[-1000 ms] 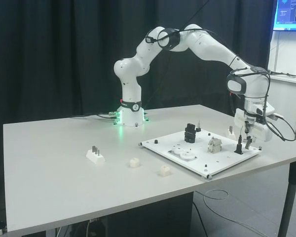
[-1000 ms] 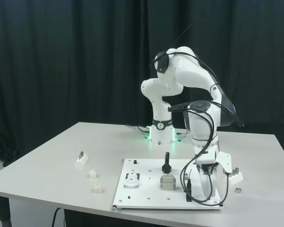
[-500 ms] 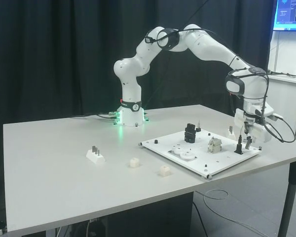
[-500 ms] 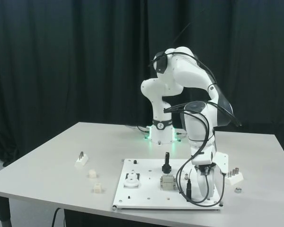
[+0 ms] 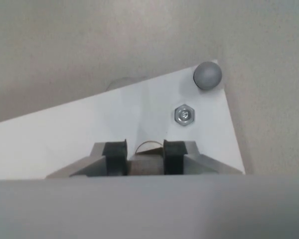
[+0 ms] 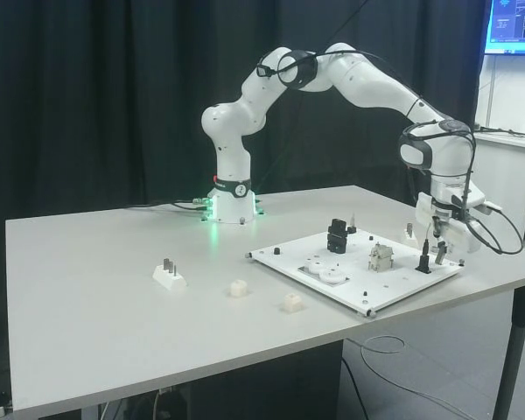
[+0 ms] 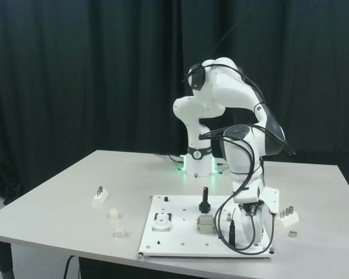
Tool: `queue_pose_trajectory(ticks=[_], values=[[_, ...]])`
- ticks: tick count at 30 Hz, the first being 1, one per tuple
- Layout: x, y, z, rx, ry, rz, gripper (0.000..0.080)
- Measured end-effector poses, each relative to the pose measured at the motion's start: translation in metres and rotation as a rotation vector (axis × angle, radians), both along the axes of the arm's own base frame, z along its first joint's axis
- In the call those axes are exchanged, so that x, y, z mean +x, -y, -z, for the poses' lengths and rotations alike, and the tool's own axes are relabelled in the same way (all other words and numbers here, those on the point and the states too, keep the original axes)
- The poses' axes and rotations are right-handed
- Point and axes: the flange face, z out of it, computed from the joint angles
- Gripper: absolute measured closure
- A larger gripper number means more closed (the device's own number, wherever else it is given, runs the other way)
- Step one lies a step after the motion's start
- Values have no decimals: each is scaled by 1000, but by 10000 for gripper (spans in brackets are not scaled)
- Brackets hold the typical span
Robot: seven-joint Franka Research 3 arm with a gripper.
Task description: Insert square peg 4.
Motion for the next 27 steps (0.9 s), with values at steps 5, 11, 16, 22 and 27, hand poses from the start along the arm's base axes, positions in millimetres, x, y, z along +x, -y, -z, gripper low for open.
queue_pose_trajectory(ticks=[5, 11, 16, 22, 27], values=[[0, 0, 0, 5, -1, 1, 652], [0, 1, 1, 14, -2, 2, 652], [1, 1, 1, 17, -2, 3, 652], [1, 1, 1, 18, 1, 1, 652], [1, 1, 1, 19, 2, 3, 652]])
